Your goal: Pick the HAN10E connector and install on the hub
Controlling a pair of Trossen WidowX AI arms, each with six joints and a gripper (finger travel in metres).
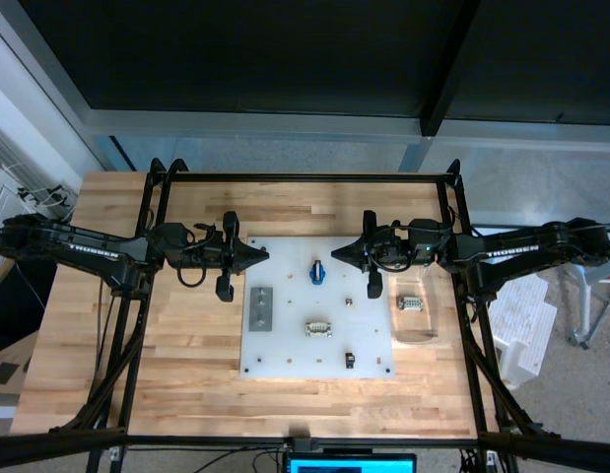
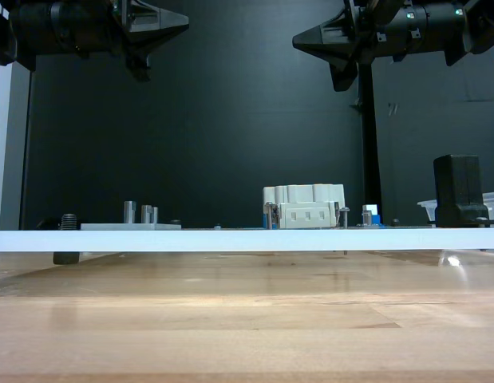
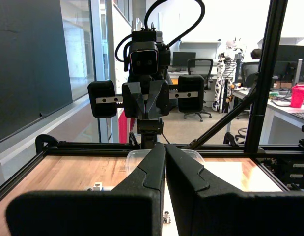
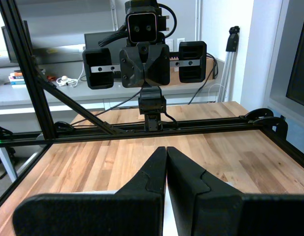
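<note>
HAN10E connector (image 1: 411, 304): in tray (image 1: 424, 333), frame right, awaiting pickup.
Hub (image 1: 318, 328): frame centre.
Right hand (image 1: 336, 253): clenched, empty, nearer tray.
Left hand (image 1: 263, 254): clenched, empty, centre-left.

The left end effector (image 1: 263, 253) and the right end effector (image 1: 336, 253) hang high over the far half of the white board (image 1: 285, 355), fingers pressed together, tips facing across an open gap. Below that gap stands the blue upright piece (image 1: 317, 271). The hub (image 1: 319, 328) sits mid-board with bare board around it. The grey block (image 1: 260, 306) is well apart on its left, and the small black part (image 1: 350, 360) is near its front right. The connector (image 1: 411, 304) lies in a clear tray (image 1: 423, 336) beside the board's right edge, open from above. Black frame rails (image 1: 305, 178) fence the bench (image 1: 167, 394).
</note>
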